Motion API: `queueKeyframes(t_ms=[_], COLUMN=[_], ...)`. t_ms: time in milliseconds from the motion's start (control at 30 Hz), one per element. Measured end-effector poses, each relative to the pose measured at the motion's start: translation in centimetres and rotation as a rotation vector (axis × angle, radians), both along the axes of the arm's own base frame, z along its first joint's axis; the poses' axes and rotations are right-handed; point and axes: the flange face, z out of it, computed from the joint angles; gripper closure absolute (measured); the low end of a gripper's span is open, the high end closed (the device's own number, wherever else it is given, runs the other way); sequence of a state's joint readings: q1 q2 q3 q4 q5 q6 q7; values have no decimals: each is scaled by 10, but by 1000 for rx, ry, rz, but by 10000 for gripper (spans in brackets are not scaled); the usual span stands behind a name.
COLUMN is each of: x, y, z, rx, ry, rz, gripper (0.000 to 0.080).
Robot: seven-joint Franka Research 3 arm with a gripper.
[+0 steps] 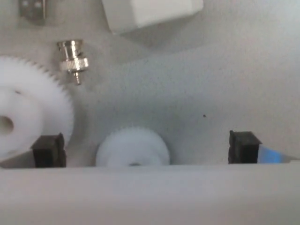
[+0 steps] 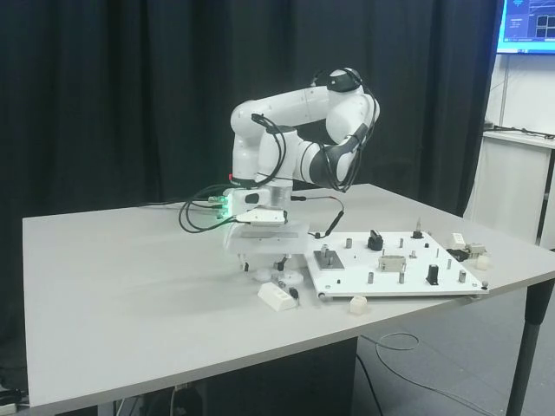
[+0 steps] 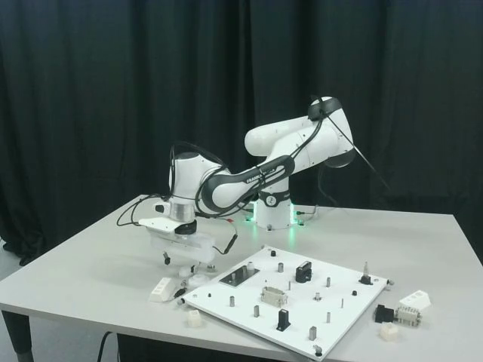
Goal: Remove small gear.
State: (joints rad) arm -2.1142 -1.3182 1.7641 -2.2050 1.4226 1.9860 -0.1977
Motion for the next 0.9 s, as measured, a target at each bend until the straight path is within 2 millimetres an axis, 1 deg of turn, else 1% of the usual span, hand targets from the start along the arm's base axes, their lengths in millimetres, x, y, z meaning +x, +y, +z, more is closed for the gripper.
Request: queueKeyframes(t_ms=[200,233,900], x=[2,2,6], y=[0,0,3], z=[3,3,12], rx=[-3,-3,7], ry=[-6,-7,-18], rz=[2,3,7], gripper=[55,5,3])
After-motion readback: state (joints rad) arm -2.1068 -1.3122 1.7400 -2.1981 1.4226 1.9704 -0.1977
